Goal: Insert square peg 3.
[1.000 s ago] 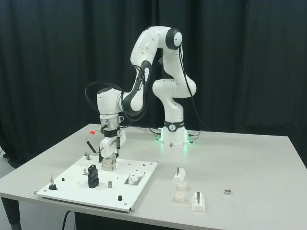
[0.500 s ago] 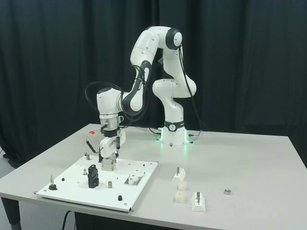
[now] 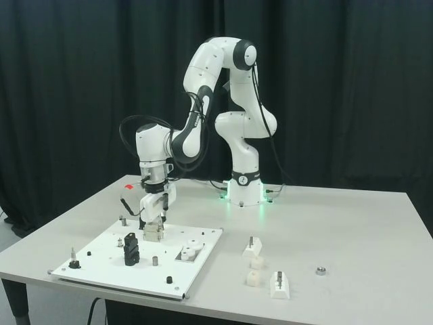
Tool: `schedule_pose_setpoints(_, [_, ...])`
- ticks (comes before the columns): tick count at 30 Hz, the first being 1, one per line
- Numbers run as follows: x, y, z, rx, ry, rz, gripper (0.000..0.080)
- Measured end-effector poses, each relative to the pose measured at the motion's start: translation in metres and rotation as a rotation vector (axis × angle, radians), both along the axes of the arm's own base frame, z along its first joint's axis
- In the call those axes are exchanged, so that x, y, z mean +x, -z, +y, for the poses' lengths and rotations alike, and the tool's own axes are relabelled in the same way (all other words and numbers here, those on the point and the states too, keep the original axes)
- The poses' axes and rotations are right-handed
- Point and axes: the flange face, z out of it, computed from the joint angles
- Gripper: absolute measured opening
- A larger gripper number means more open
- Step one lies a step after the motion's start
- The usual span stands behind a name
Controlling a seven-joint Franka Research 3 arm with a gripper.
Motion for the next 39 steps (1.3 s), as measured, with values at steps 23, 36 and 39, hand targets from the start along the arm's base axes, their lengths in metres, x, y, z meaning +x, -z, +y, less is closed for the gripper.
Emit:
schedule_pose_setpoints(23, [0.0002, 0.0005, -0.0001, 0.001, 0.012, -0.008, 0.0114])
schedule_pose_setpoints(36, [0.0005, 0.0001, 0.0028, 0.008, 0.011, -0.007, 0.0114])
schedule_pose_setpoints(39, [0.0006, 0.0000, 0.0036, 0.009, 0.010, -0.007, 0.0114])
